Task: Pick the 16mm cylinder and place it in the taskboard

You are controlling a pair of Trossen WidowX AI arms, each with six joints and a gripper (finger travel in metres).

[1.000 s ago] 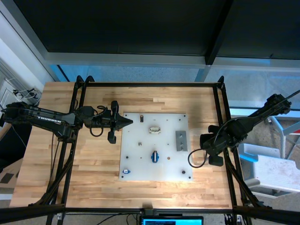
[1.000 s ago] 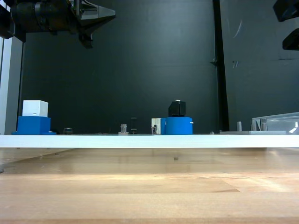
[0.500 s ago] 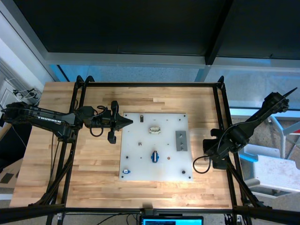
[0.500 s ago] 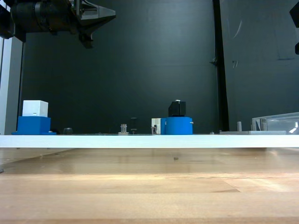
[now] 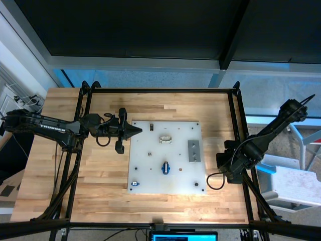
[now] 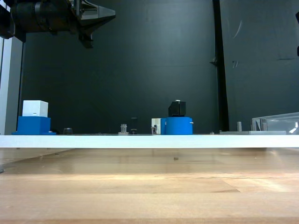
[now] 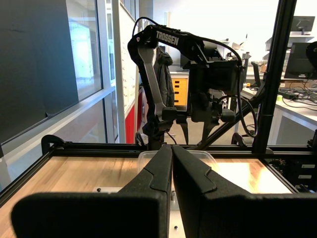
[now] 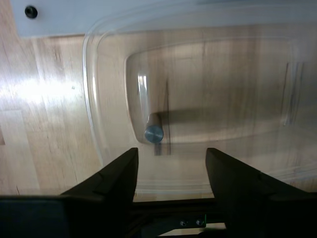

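The 16mm cylinder (image 8: 153, 133), a short grey metal peg, stands on end inside the clear plastic tray (image 8: 109, 144). My right gripper (image 8: 171, 171) hangs open above it, its two dark fingers (image 8: 116, 176) on either side of the peg and apart from it. From above, the right gripper (image 5: 226, 161) is over the tray, just off the right edge of the taskboard (image 5: 150, 170), and the peg is hidden under the arm. My left gripper (image 5: 138, 130) is shut with nothing in it and held high by the board's left edge.
On the white board stand a grey block (image 5: 194, 150), a blue part (image 5: 165, 167) and a silver connector (image 5: 165, 138). The clear tray (image 5: 211, 143) lies on the wood to the right. A black frame (image 5: 160, 91) rings the table.
My right arm has shifted toward the near side and to the right over the tray, leaving the low view. The left arm has stayed still.
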